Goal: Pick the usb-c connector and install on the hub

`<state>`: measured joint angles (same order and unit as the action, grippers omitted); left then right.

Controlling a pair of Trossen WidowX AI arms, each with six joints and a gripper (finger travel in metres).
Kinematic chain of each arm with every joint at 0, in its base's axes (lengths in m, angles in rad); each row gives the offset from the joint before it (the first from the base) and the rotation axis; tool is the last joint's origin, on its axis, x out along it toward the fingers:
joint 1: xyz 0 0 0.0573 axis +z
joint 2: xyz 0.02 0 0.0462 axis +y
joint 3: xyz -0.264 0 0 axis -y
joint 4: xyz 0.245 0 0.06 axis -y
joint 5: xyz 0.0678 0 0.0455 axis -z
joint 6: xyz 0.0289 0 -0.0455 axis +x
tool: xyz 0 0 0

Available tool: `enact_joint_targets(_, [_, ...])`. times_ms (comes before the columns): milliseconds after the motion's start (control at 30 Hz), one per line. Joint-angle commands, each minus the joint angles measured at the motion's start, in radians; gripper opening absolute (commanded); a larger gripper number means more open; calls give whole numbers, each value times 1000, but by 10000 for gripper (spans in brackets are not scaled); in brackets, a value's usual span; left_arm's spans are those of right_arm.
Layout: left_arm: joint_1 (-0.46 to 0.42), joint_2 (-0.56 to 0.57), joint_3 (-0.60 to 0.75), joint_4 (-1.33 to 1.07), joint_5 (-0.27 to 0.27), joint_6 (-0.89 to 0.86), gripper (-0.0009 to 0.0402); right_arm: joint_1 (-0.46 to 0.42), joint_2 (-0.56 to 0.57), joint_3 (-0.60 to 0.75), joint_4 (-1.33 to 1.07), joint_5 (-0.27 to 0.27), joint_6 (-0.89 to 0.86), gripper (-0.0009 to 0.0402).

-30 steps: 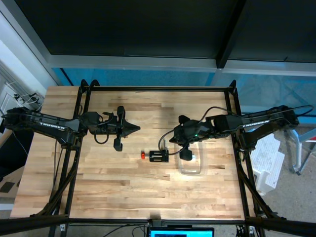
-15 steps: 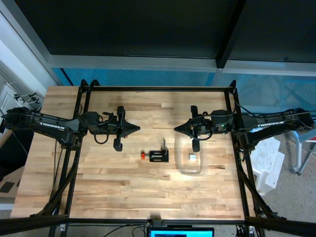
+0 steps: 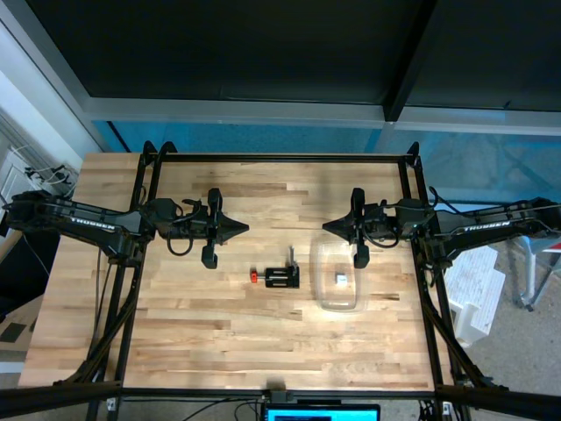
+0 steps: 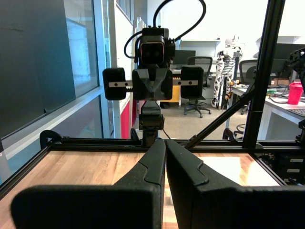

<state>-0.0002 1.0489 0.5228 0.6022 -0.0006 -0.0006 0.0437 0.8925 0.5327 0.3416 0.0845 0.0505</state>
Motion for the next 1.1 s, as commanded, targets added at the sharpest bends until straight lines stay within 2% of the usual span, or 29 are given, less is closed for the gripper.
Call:
enact_joint_targets(33, [0,0,0,0,0,0,0,-8,1,-11,8,1,2,0])
enact_joint_targets(233, [0,0,0,0,0,0,0,-18,0,-3,10,0,6,0])
enact_joint_targets(367, [0,0,0,0,0,0,0,-18,0,16,8,-34,15,0])
enact_joint_targets(1100, [0,0,0,0,0,0,0,-18,0,25,6,-33,15,0])
